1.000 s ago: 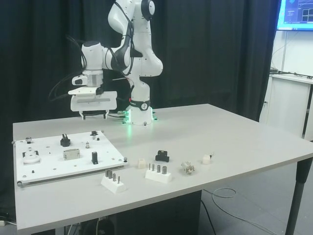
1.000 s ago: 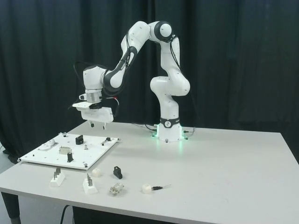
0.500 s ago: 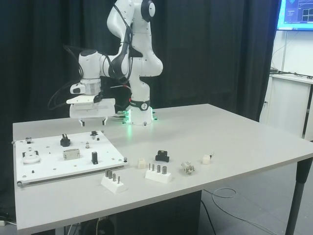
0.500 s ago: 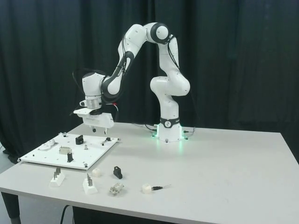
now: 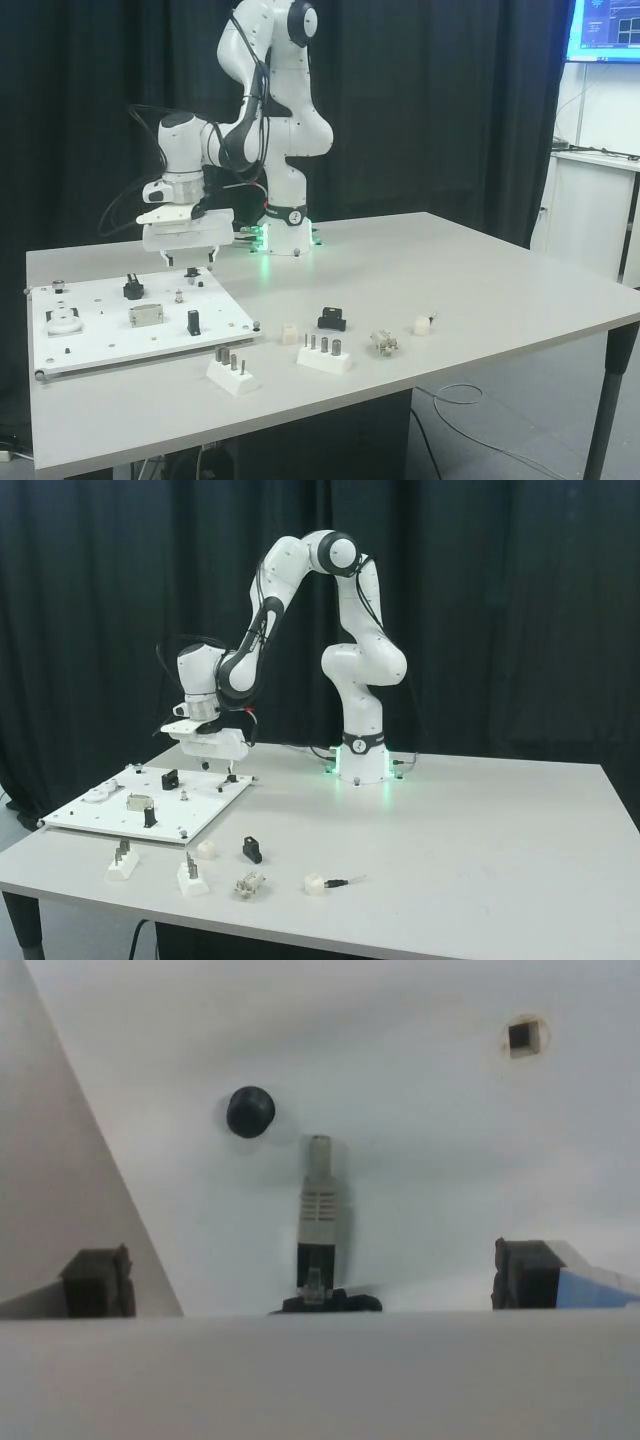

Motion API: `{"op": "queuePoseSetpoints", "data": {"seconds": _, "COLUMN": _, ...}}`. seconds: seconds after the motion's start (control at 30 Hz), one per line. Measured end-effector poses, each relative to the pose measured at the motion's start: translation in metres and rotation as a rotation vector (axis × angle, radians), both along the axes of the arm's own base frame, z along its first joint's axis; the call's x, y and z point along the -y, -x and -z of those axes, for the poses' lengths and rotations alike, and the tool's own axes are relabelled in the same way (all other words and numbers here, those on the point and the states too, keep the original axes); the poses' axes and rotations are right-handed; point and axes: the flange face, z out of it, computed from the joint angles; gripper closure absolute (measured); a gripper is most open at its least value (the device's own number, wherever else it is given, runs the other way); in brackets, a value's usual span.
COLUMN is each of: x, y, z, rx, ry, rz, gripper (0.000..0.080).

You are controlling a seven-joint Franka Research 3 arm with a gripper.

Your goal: Pick Ethernet.

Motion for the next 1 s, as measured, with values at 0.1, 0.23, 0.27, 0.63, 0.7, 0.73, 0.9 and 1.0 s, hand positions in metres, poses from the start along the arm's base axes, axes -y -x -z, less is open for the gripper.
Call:
{"op": "queuePoseSetpoints", "data": {"seconds": 0.1, "x": 0.000, "y": 0.001, "z": 0.003, "rx": 0.005, "ry": -0.001, "rz": -0.007, "gripper": 0.0003}}
{"op": "queuePoseSetpoints", "data": {"seconds": 0.23, "x": -0.001, "y": 0.002, "z": 0.006, "rx": 0.009, "ry": -0.002, "rz": -0.023, "gripper": 0.0003}}
{"op": "queuePoseSetpoints", "data": {"seconds": 0.27, "x": -0.001, "y": 0.002, "z": 0.007, "rx": 0.011, "ry": -0.001, "rz": -0.026, "gripper": 0.0003}}
{"op": "queuePoseSetpoints", "data": {"seconds": 0.63, "x": -0.002, "y": 0.005, "z": 0.016, "rx": 0.038, "ry": -0.002, "rz": -0.046, "gripper": 0.0003}}
{"op": "queuePoseSetpoints", "data": {"seconds": 0.7, "x": -0.001, "y": 0.005, "z": 0.018, "rx": 0.041, "ry": -0.002, "rz": -0.043, "gripper": 0.0003}}
{"op": "queuePoseSetpoints", "data": {"seconds": 0.73, "x": -0.001, "y": 0.006, "z": 0.019, "rx": 0.041, "ry": 0.000, "rz": -0.044, "gripper": 0.0003}}
{"op": "queuePoseSetpoints", "data": {"seconds": 0.9, "x": 0.000, "y": 0.006, "z": 0.022, "rx": 0.039, "ry": 0.009, "rz": -0.044, "gripper": 0.0003}}
{"op": "queuePoseSetpoints", "data": {"seconds": 1.0, "x": 0.001, "y": 0.006, "z": 0.023, "rx": 0.039, "ry": 0.013, "rz": -0.043, "gripper": 0.0003}}
